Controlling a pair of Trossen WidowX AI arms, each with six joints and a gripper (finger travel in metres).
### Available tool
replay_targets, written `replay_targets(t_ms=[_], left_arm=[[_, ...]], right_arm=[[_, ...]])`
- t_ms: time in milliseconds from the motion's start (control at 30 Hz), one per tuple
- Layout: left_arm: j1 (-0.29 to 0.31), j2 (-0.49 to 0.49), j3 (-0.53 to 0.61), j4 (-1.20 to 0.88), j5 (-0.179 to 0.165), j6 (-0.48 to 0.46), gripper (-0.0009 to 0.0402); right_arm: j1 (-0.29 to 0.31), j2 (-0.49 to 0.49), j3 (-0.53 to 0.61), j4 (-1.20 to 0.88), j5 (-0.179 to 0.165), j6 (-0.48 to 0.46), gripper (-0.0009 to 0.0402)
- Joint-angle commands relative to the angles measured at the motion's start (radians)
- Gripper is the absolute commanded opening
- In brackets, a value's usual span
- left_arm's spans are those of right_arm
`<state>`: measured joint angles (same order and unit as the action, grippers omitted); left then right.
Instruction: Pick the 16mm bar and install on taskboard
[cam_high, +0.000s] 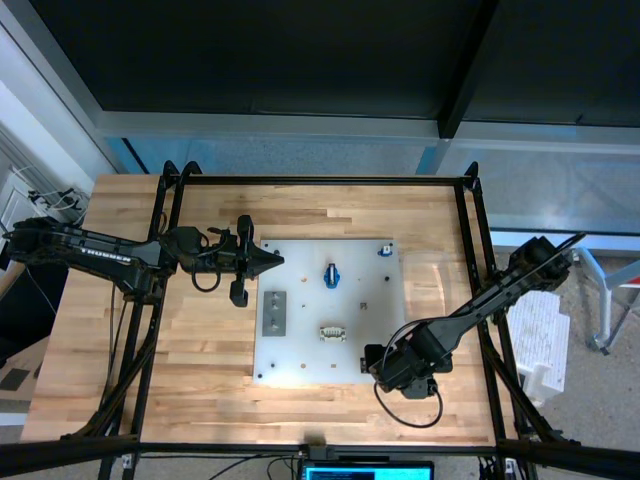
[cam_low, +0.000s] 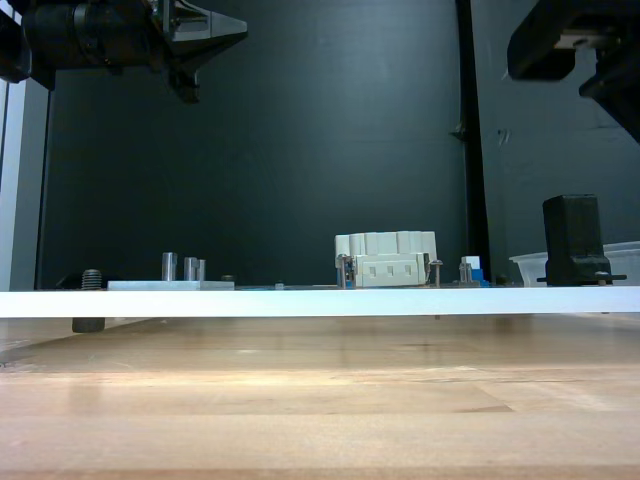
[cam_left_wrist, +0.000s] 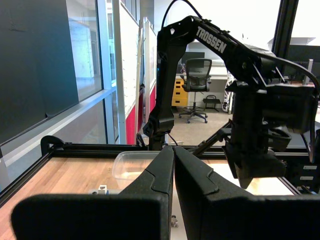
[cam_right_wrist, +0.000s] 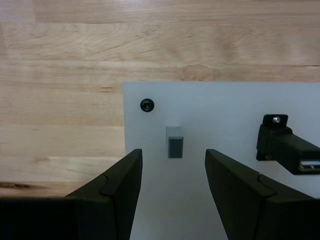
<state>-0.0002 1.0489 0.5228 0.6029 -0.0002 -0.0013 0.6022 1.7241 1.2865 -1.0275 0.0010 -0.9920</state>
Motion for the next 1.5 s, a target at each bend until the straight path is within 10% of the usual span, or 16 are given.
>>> replay_targets(t_ms=[33,633,1500], left_arm=[[0.0,0.0,0.0,0.0,0.0,0.0,0.0],[0.0,0.0,0.0,0.0,0.0,0.0,0.0],[0.0,0.0,0.0,0.0,0.0,0.0,0.0]], right_arm=[[0.0,-0.021,0.005,-0.013,0.008,0.019,0.0174],[-0.007,-0.047,0.031,-0.042,0.033,0.052,0.0169],[-0.293,-0.257,0.004,0.031,0.034,0.62,0.0047]])
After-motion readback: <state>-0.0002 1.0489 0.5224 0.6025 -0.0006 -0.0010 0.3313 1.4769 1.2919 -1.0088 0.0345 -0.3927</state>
